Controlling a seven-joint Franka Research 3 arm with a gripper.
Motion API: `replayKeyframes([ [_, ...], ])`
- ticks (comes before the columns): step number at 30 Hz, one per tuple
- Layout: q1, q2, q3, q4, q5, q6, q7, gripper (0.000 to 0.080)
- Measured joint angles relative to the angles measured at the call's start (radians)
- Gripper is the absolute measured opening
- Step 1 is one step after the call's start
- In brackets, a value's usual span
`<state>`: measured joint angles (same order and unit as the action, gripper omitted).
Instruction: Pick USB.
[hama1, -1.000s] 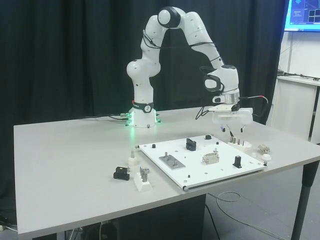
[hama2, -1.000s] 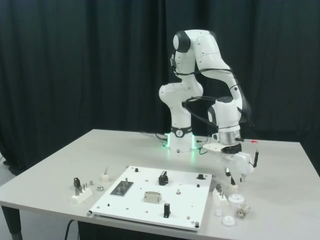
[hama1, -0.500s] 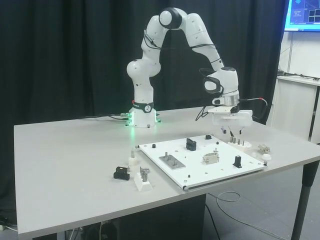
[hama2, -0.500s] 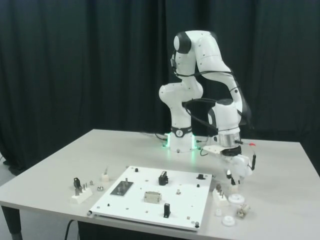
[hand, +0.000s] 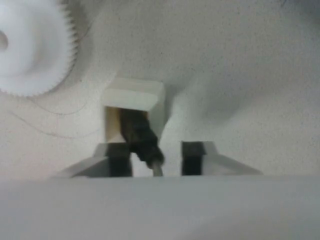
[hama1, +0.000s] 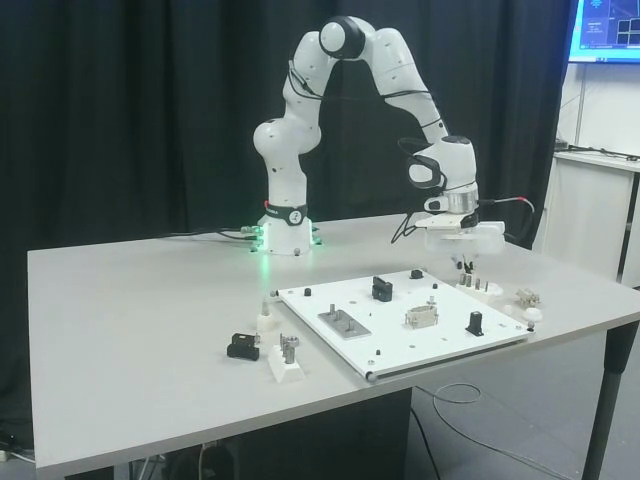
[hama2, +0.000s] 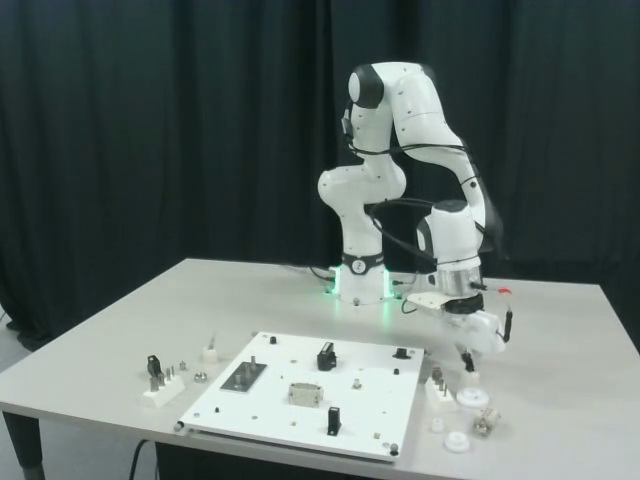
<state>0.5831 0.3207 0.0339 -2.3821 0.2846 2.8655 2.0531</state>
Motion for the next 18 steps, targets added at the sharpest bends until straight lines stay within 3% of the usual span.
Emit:
replayKeyframes([
  [1, 0.000, 0.000, 0.000, 0.001, 0.000, 0.001, 0.000, 0.0543],
  [2, 0.001, 0.000, 0.000, 0.002, 0.000, 0.002, 0.000, 0.0167],
  [6, 0.002, -0.003, 0.000, 0.004, 0.000, 0.005, 0.000, 0.0167],
  [7, 0.003, -0.003, 0.000, 0.004, 0.000, 0.005, -0.001, 0.0072],
  [18, 0.008, -0.019, 0.000, 0.004, 0.000, -0.007, -0.002, 0.0072],
])
